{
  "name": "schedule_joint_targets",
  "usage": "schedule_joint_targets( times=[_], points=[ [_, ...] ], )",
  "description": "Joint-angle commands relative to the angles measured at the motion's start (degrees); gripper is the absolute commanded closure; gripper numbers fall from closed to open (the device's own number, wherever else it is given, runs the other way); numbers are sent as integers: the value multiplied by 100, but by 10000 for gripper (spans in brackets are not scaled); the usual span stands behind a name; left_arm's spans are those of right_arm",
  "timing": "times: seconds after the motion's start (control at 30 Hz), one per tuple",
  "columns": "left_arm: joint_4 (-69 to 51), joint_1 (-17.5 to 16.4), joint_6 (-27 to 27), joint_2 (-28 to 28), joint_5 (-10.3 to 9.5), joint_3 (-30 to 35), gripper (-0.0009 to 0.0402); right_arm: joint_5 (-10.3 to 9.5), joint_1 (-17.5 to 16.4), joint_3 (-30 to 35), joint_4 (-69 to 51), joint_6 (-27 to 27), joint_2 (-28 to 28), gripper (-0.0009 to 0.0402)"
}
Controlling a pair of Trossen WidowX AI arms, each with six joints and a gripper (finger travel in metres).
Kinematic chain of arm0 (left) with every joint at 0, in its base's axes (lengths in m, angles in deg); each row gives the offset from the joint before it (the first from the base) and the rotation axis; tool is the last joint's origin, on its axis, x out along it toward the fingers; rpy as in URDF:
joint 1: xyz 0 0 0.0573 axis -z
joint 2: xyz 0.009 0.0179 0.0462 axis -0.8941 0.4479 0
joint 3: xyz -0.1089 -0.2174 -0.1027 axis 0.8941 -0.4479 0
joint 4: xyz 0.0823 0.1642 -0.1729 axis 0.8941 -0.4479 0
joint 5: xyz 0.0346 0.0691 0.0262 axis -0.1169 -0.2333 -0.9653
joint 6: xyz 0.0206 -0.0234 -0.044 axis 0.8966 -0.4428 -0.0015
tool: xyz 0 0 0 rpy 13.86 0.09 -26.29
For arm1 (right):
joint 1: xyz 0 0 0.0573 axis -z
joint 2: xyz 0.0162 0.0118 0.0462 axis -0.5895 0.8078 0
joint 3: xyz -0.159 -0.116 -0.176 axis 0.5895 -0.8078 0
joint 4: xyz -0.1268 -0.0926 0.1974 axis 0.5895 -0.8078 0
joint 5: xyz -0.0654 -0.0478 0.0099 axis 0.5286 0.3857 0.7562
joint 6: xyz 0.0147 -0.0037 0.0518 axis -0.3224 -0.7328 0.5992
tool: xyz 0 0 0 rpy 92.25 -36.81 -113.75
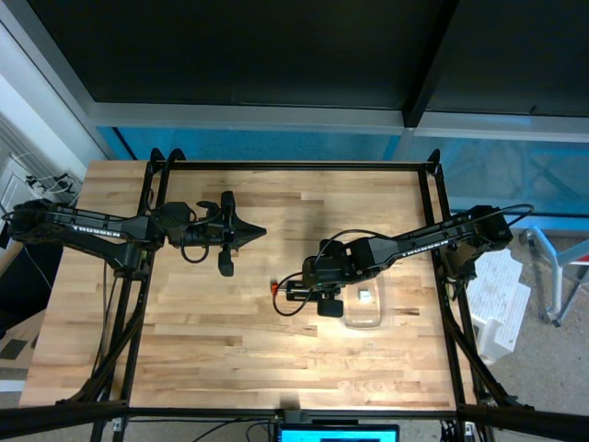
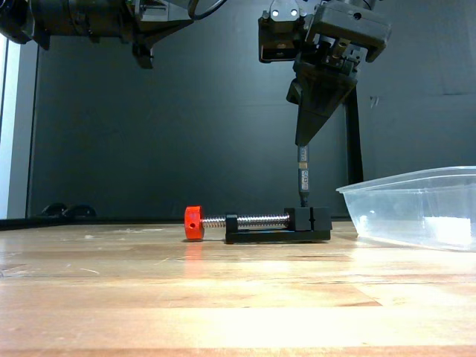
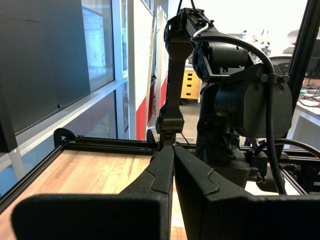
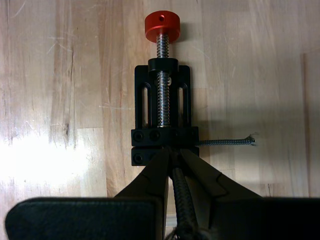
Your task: Pick the usb-c connector and install on the hub
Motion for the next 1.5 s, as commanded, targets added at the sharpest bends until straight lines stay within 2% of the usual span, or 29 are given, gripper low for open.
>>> schedule_joint_targets(
  times=[0.03,1.23,1.5],
  points=[
    [2,0,2,2,2,2,393,0,-4,-7,-9,22,9,393],
    [2,-2,2,2,2,2,393,2,-74,-13,9,42,9,393],
    [0,0,2,2,2,2,393,0,-72,-317,352,-4,9,393]
  ],
)
